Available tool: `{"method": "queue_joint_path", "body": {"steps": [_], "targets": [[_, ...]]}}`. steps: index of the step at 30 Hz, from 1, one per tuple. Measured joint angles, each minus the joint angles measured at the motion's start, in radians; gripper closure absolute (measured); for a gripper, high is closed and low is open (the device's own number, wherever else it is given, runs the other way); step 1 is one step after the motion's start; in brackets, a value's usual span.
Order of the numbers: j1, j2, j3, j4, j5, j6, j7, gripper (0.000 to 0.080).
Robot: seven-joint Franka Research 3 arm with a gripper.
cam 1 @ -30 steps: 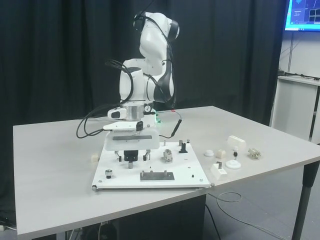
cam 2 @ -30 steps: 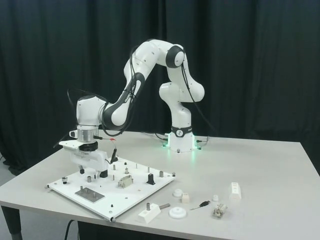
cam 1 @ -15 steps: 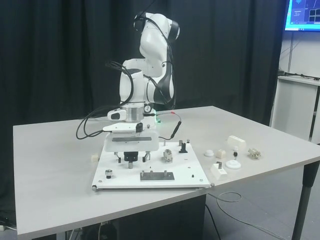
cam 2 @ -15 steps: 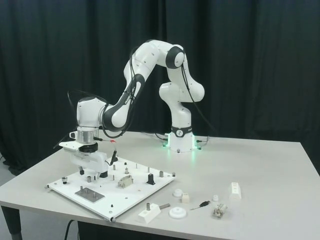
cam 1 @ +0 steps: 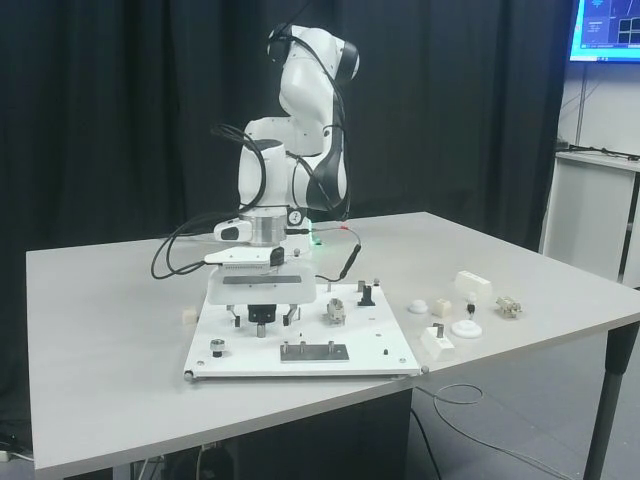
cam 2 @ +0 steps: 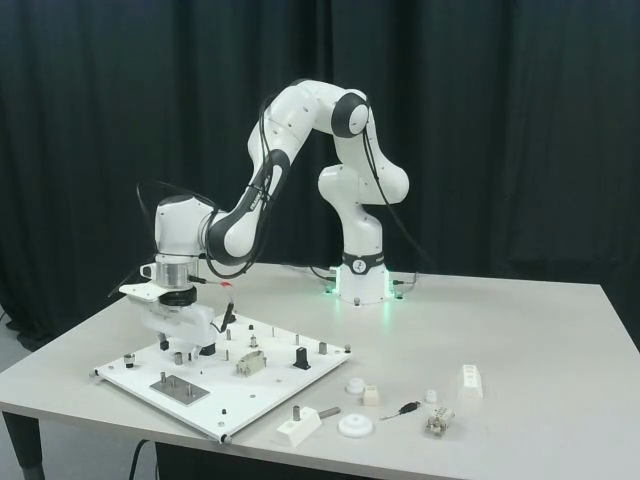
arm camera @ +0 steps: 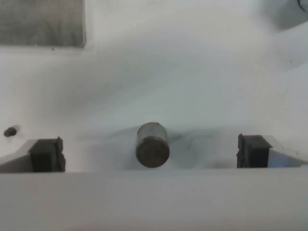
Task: Remove round peg 4.
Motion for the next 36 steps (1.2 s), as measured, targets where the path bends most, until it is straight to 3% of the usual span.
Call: {"method": "queue_joint_path", "body": {"steps": [28,29,35,36], "targets": [[0.0,0.025,0.006,-0.005,0.017,0.034,-0.009,0.0003],[0.0,0.026,0.007,-0.005,0.017,0.034,-0.011,0.0094],[0.0,0.028,0.007,-0.005,0.017,0.034,-0.019,0.0094],[0.0,0.029,0.007,-0.005,0.017,0.034,-0.019,0.0308]]}}
